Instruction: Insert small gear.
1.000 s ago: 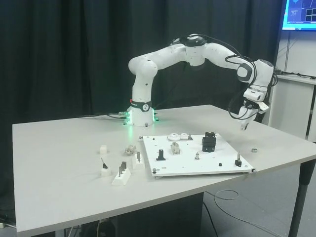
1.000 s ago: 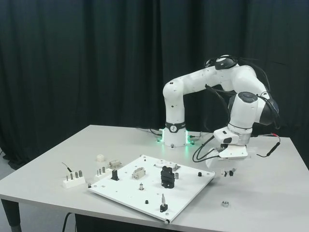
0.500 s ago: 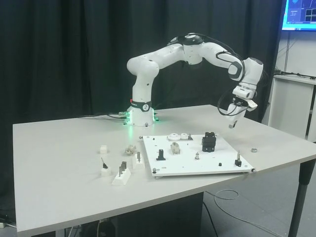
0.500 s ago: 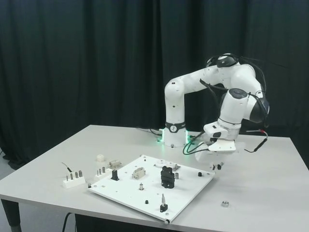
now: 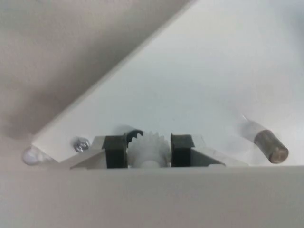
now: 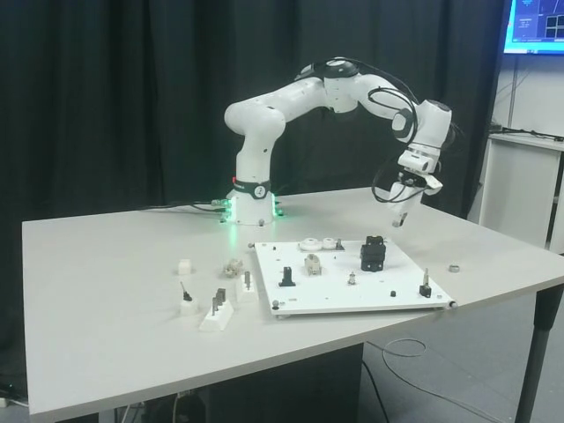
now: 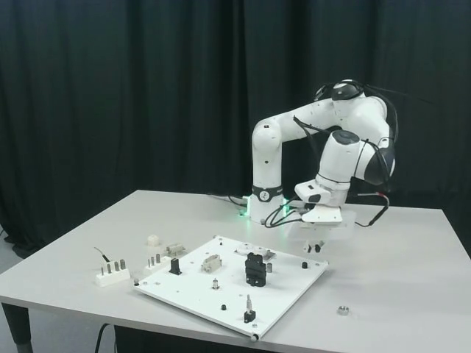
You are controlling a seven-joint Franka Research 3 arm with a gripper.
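Clamped between the two black fingertips of the gripper is a small white gear, its teeth showing above the pads in the wrist view. So the gear is up in the air with the gripper, not on the board. Below it lies a corner of the white board, with a screw at that corner and a short grey peg standing out of the board's surface nearby. Grey table shows past the board's edge.

In the room views the gripper hangs above the far edge of the board, clear of it, on the white arm, which bends out and down from its base, where a green light glows. On the board sit a black block, two white round parts near the far edge, a small black bracket and several upright pins. Beside the board on the table stand white holders with pins, a small white cube and a little metal part. A nut lies alone on the table, well apart from the board's other side.
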